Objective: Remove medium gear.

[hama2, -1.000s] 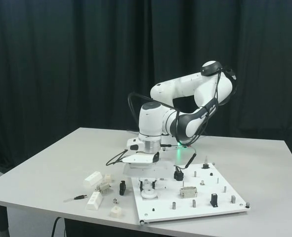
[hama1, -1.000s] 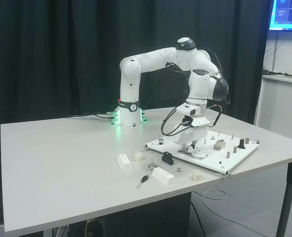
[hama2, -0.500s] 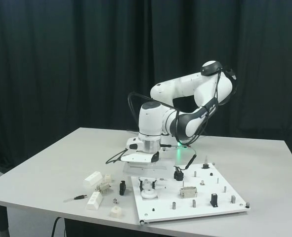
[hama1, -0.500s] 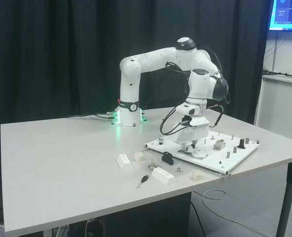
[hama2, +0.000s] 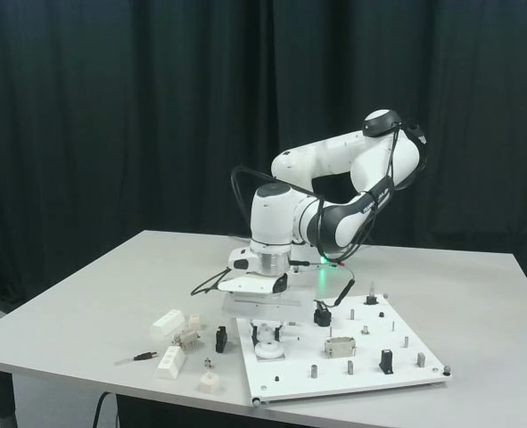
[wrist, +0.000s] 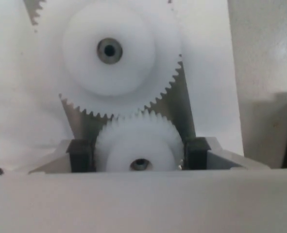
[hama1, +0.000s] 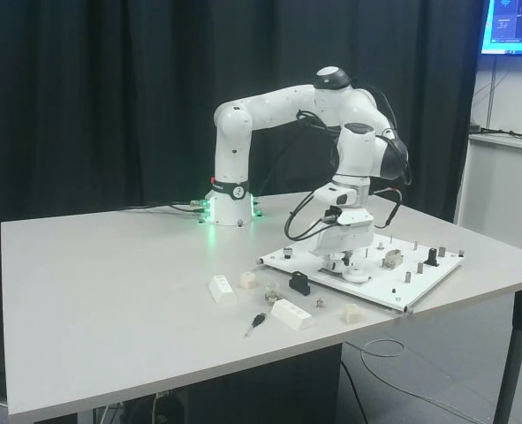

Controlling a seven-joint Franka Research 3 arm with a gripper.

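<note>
In the wrist view the gripper (wrist: 139,155) pinches the medium gear (wrist: 138,143) between its 2 black fingers (wrist: 79,155), flanks squeezed so it can lift straight off its peg. Just beyond, the large gear (wrist: 114,58) meshes with it on the white board (hama2: 352,370). The room views hide that grip.

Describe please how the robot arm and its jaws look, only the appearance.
The arm is white, made of rounded, smooth segments with black bands at some joints. Black cables loop along its outside toward the wrist. Its base glows green. The gripper has a white body, and its jaws end in black pads.
</note>
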